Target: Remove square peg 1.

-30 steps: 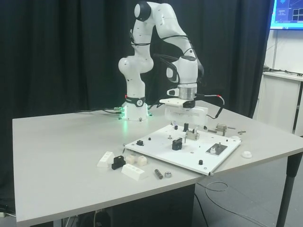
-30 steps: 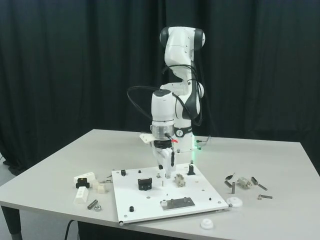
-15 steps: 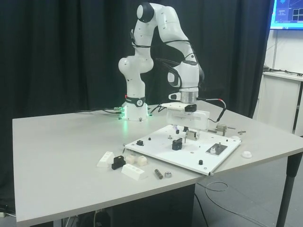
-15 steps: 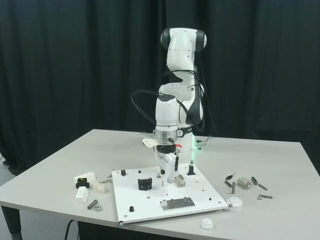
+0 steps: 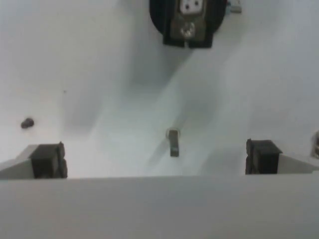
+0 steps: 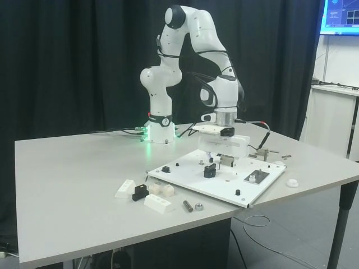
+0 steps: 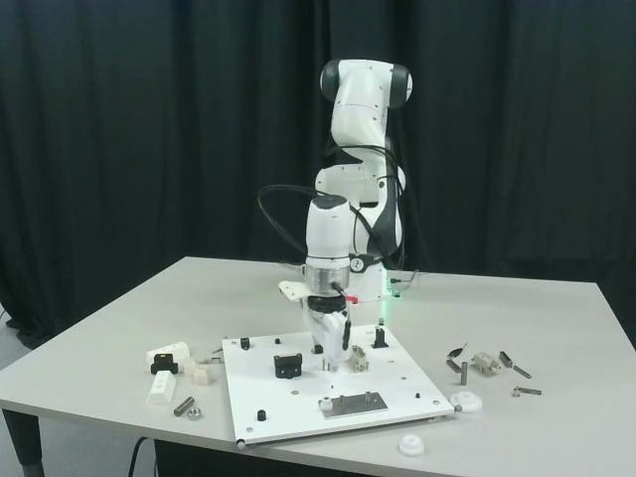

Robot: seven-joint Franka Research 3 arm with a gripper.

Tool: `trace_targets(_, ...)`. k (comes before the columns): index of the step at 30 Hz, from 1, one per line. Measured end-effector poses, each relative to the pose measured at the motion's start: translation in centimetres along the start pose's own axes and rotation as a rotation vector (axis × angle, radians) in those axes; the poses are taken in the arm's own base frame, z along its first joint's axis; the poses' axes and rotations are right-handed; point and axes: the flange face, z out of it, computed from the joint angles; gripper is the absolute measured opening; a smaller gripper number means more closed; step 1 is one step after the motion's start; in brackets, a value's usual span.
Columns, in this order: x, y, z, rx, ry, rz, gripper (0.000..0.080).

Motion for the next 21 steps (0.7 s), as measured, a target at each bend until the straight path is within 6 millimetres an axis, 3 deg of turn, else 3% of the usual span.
trace_targets(20, -0.19, -0.27, 0.56, -0.072, 0.006, -0.048, 0.0800)
trace_targets(21, -0.24, -0.27, 0.56, -0.072, 0.005, -0.049, 0.0690)
